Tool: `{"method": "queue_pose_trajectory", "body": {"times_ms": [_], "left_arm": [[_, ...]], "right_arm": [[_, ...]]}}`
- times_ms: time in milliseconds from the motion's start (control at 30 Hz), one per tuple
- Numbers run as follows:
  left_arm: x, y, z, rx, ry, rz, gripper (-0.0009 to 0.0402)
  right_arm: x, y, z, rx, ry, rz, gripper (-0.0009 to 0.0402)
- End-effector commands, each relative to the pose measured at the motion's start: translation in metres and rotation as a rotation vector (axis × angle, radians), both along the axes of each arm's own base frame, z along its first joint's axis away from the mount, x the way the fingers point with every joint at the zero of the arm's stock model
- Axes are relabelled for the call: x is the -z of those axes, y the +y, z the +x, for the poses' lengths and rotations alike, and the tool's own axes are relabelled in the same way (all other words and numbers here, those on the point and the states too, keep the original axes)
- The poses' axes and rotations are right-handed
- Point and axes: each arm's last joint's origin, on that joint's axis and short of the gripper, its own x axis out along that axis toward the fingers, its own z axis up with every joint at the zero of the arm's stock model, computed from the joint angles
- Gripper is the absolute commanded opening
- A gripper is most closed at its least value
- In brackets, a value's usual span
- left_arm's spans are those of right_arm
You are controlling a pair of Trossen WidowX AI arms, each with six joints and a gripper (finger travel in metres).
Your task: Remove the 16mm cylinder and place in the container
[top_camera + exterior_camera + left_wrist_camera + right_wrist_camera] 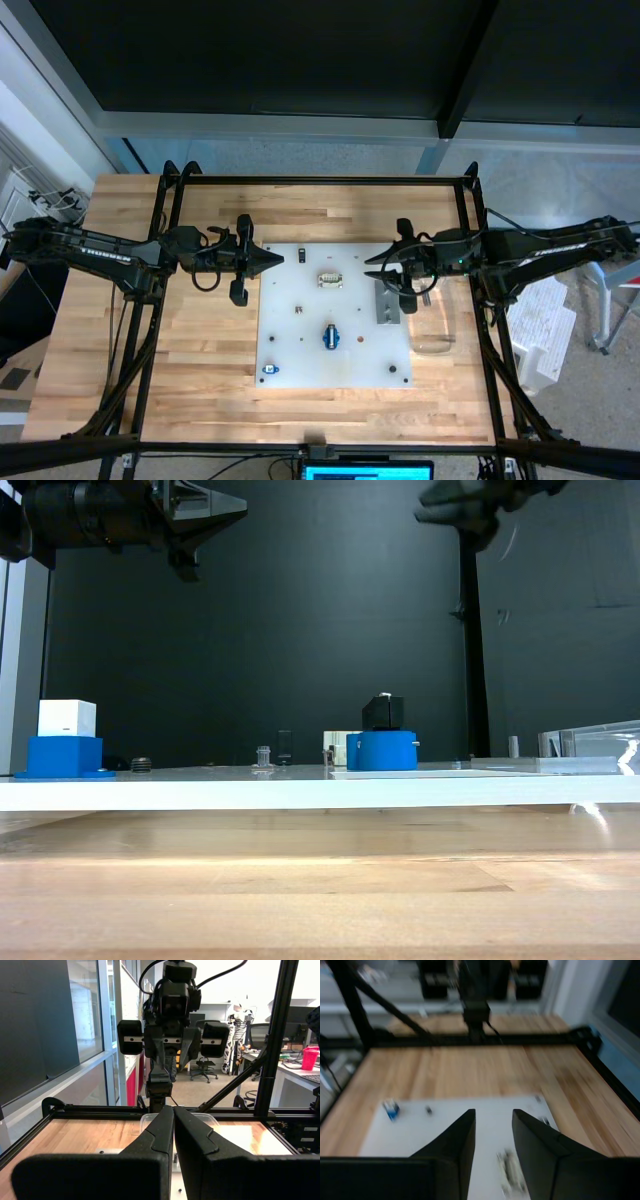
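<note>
Both black: my left gripper (278,260) at the white board's (300,350) left edge, my right gripper (372,264) at its right; blue connector (330,337) mid-board.

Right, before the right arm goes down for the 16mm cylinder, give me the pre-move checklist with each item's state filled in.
1. Fingers of the right gripper apart: ok.
2. The right gripper down at the 16mm cylinder: not ok, it hangs high above the board.
3. The 16mm cylinder upright at the grey block: ok in the low view; how deep it sits, cannot tell.
4. The container beside the board's right edge, next to the grey block: ok.
5. The left gripper out of the way: ok, shut and high over the board's left edge.
</note>
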Motion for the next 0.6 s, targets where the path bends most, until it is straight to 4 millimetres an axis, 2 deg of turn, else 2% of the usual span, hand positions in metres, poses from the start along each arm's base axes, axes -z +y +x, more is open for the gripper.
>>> {"method": "queue_pose_trajectory", "body": {"times_ms": [33,300,600], "left_arm": [[0.0,0.0,0.0,0.0,0.0,0.0,0.0],[0.0,0.0,0.0,0.0,0.0,0.0,0.0],[0.0,0.0,0.0,0.0,0.0,0.0,0.0]], "right_arm": [[0.003,-0.007,0.005,-0.012,-0.08,0.008,0.0065],[0.017,-0.02,0.007,0.03,-0.26,0.005,-0.0003],[0.038,-0.024,0.003,0.027,-0.33,0.016,-0.0001]]}}
